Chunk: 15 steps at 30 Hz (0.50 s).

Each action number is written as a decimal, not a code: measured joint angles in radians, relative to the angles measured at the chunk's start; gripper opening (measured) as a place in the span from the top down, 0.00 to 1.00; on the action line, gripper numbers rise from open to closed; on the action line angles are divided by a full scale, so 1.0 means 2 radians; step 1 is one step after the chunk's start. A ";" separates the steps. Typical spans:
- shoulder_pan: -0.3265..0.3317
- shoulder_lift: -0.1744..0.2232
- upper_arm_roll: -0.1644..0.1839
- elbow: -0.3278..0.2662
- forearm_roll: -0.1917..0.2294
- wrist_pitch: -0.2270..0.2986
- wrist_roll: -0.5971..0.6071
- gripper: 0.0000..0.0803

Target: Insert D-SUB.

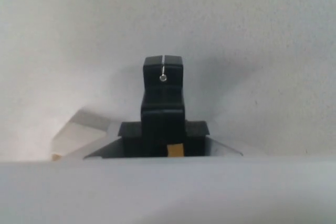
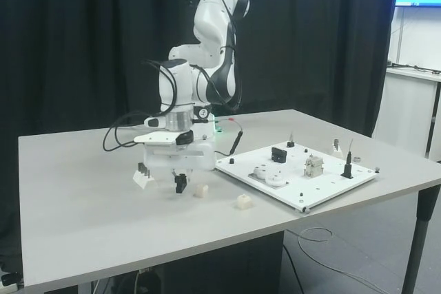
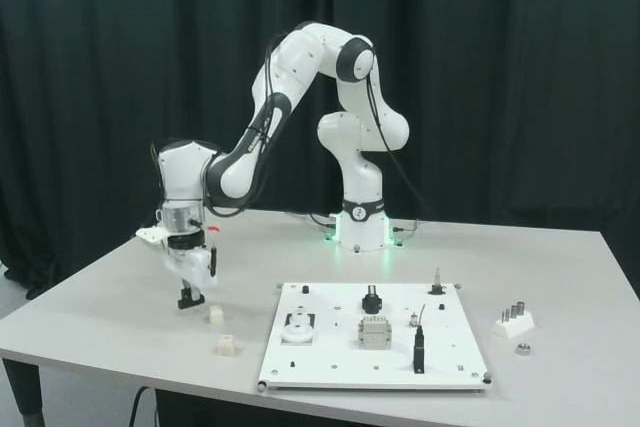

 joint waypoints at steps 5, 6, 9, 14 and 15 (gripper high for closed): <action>0.000 -0.011 -0.005 0.003 -0.001 -0.015 0.000 0.81; 0.000 -0.013 -0.006 0.004 -0.001 -0.018 0.000 0.81; 0.001 -0.017 -0.010 0.005 -0.002 -0.025 0.000 0.81; 0.002 -0.021 -0.013 0.006 -0.002 -0.031 0.000 0.81; 0.002 -0.022 -0.014 0.006 -0.003 -0.031 0.000 0.81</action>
